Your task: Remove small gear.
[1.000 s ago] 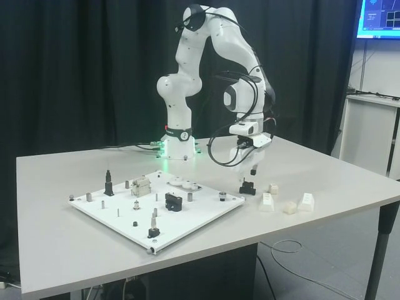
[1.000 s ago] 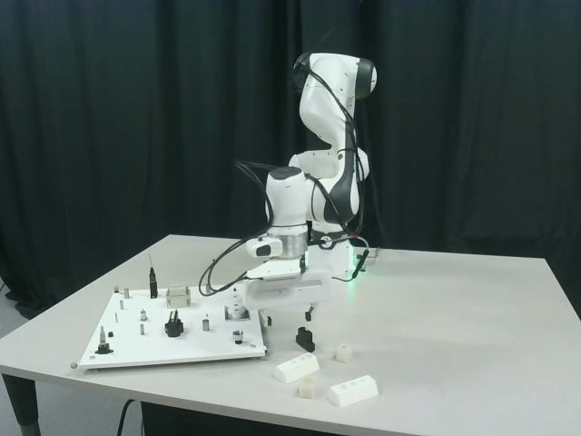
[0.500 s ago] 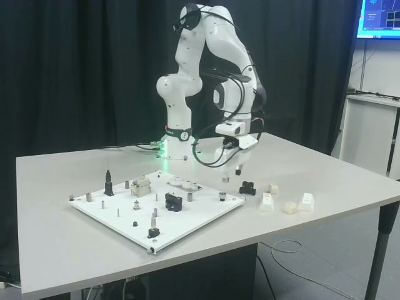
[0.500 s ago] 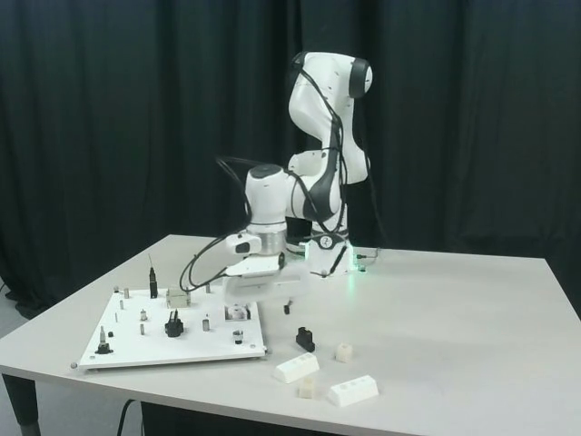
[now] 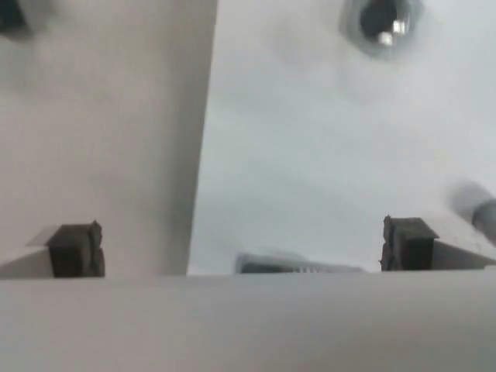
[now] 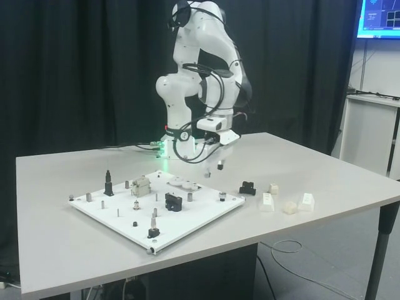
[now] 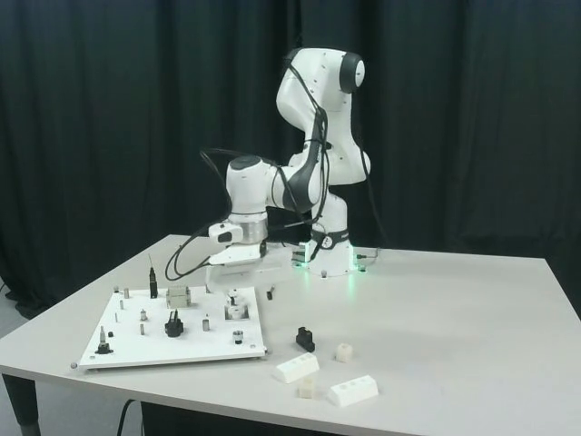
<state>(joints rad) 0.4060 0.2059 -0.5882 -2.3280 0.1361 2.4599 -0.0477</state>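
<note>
My gripper [image 6: 214, 169] [image 7: 251, 291] hangs open and empty a little above the back right edge of the white board [image 6: 200, 215] [image 7: 136, 354]. Just below and left of it, white gears [image 6: 182, 183] [image 7: 236, 312] sit on the board; I cannot tell which one is the small one. In the wrist view the black fingertips [image 5: 74, 249] stand wide apart with nothing between them. A toothed rim [image 5: 298, 266] shows low between them, over the line where the board [image 5: 333, 155] meets the grey table [image 5: 101, 139].
The board also carries pegs, a black block [image 6: 172, 202], a grey block [image 6: 142, 185] and a metal nut [image 5: 381, 23]. On the table right of the board lie a small black part [image 6: 247, 187] [image 7: 305, 340] and several white blocks [image 6: 267, 202] [image 7: 296, 367].
The arm has swung away from the black part on the table, leftward and back, so the open gripper now hangs over the board's edge by the gears.
</note>
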